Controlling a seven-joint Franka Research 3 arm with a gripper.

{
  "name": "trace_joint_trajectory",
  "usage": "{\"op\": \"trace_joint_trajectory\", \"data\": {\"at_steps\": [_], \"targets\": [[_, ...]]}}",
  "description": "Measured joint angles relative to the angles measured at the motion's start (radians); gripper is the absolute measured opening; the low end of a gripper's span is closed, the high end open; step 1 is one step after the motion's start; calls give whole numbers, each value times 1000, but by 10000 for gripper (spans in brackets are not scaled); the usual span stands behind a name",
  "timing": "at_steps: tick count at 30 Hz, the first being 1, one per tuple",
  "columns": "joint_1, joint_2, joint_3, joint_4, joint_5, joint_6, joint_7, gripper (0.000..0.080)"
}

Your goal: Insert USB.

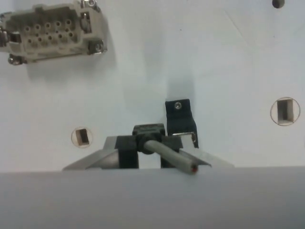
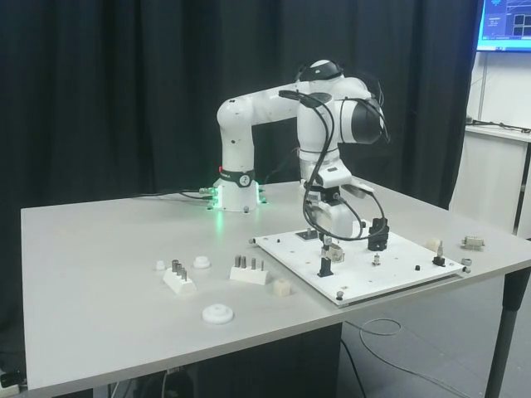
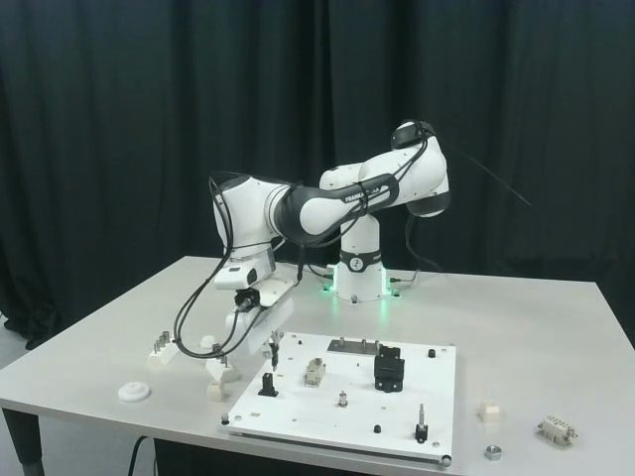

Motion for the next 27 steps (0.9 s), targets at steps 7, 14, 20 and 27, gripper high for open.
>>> {"op": "trace_joint_trajectory", "data": {"at_steps": [7, 14, 20, 27], "targets": [[-1, 0, -1, -1, 9, 11, 0, 95], [-3, 0, -1, -3, 20, 25, 0, 95], [-5, 1, -1, -4, 26, 35, 0, 95], [-6, 3, 0, -4, 32, 41, 0, 95]]}}
